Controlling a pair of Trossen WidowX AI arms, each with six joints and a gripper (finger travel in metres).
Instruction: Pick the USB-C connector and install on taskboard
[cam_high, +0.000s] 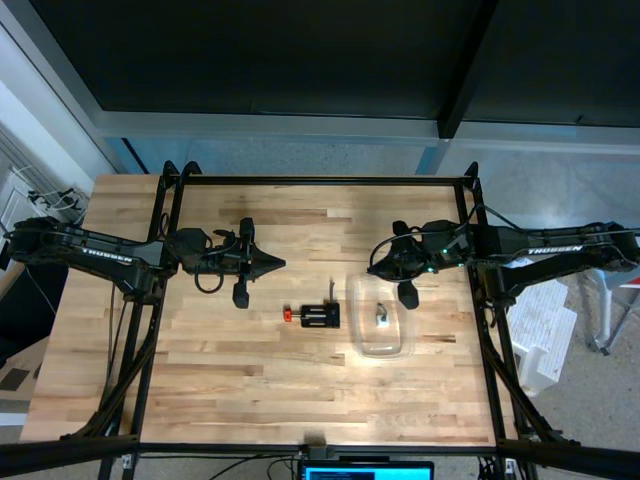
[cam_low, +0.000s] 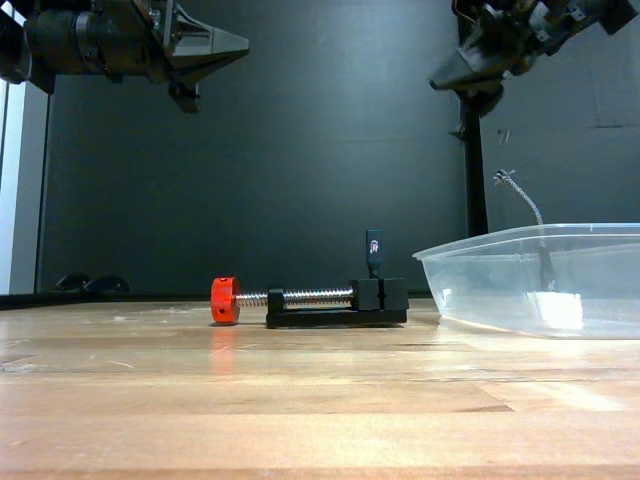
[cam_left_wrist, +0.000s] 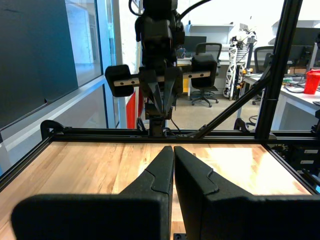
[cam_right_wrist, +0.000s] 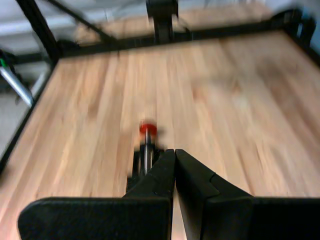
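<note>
The taskboard (cam_high: 320, 317) is a small black block on the wood table, its orange-red knob (cam_high: 288, 315) pointing left and a thin pin rising from it. Just right of it, the USB-C connector (cam_high: 382, 314) lies as a tiny dark piece with a silvery glint inside a clear tray (cam_high: 362, 340). My left gripper (cam_high: 281, 264) hovers shut and empty, high over the table, behind and left of the taskboard. Behind the tray's far end, my right gripper (cam_high: 372, 265) is also raised, shut and empty. In the right wrist view the knob (cam_right_wrist: 147, 129) shows beyond the shut fingertips (cam_right_wrist: 174, 151).
A black metal frame (cam_high: 320, 181) borders the table on the far edge and both sides. From table height the taskboard (cam_low: 335, 300) stands left of the tray (cam_low: 470, 285), with both grippers well above them. A screen sits at the near edge (cam_high: 365, 470).
</note>
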